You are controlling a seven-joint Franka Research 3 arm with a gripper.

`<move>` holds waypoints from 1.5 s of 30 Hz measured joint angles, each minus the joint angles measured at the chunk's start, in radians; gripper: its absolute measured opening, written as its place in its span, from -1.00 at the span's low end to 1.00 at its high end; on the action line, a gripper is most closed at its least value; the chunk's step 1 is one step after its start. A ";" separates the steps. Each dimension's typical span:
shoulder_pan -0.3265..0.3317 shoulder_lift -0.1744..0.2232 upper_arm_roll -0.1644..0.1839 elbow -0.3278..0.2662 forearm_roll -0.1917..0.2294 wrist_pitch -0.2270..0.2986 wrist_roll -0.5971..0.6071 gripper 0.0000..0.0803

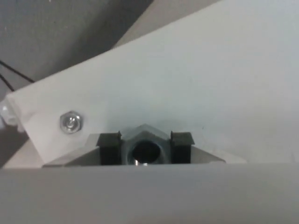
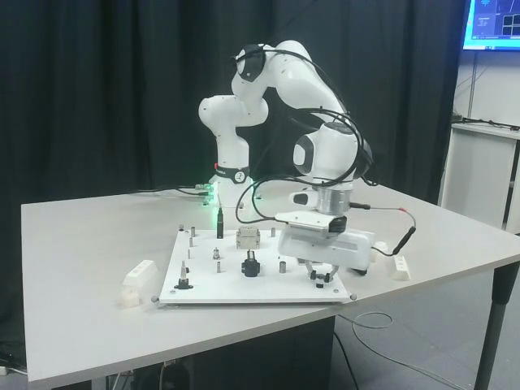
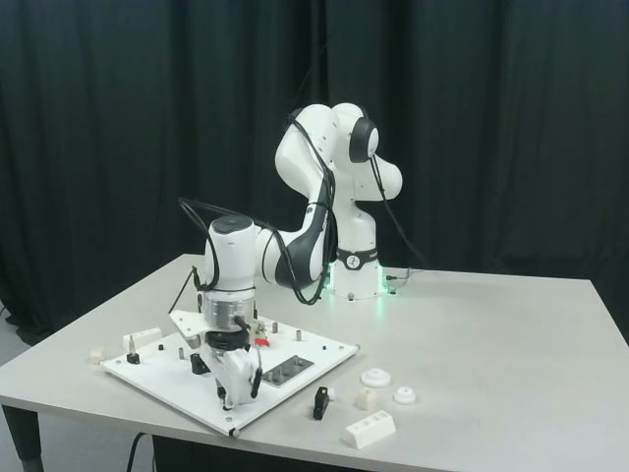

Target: Remove bolt 4.

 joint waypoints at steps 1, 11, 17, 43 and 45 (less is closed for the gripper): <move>0.000 0.000 0.000 0.000 0.000 0.000 -0.019 -0.44; 0.000 0.000 0.001 0.000 0.000 0.000 -0.257 -0.44; 0.000 0.000 0.001 0.000 0.000 0.000 -0.446 -0.44; -0.022 -0.012 0.001 0.000 0.060 -0.001 -1.036 -0.44; -0.022 -0.015 0.000 0.000 0.072 -0.001 -1.057 -0.44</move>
